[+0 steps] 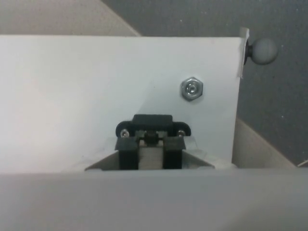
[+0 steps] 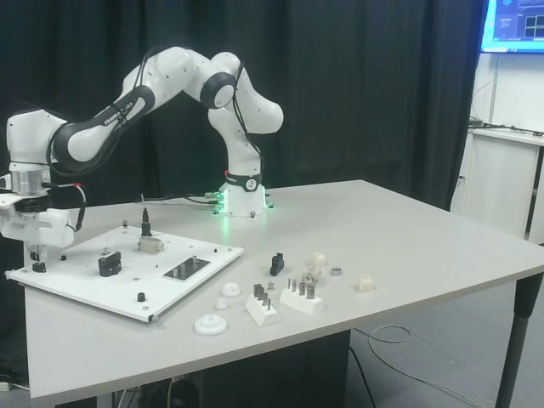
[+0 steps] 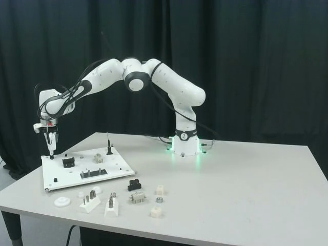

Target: Insert Ethernet.

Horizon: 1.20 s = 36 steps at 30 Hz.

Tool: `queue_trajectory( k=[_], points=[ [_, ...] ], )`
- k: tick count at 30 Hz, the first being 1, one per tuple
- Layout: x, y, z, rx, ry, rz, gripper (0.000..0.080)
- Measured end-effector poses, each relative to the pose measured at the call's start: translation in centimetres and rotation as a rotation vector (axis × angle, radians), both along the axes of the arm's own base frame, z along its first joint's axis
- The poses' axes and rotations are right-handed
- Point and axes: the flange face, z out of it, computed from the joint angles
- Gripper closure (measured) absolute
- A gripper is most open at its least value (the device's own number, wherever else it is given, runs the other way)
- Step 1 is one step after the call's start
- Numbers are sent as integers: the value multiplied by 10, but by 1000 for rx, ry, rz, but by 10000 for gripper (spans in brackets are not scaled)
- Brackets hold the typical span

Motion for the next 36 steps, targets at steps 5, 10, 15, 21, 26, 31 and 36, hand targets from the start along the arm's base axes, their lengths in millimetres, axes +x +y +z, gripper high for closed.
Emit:
queue_trajectory(
  k=[5,10,15,21,26,31,36],
  points=[
    [1,0,0,0,5,5,701],
    [1,0,0,0,5,6,701],
    [1,0,0,2,5,-9,701],
    [1,0,0,8,5,-21,701],
    [3,0,2,12,4,-18,504],
    [5,-2,10,17,4,-20,504],
    [7,-3,19,28,11,-22,32]
  ],
)
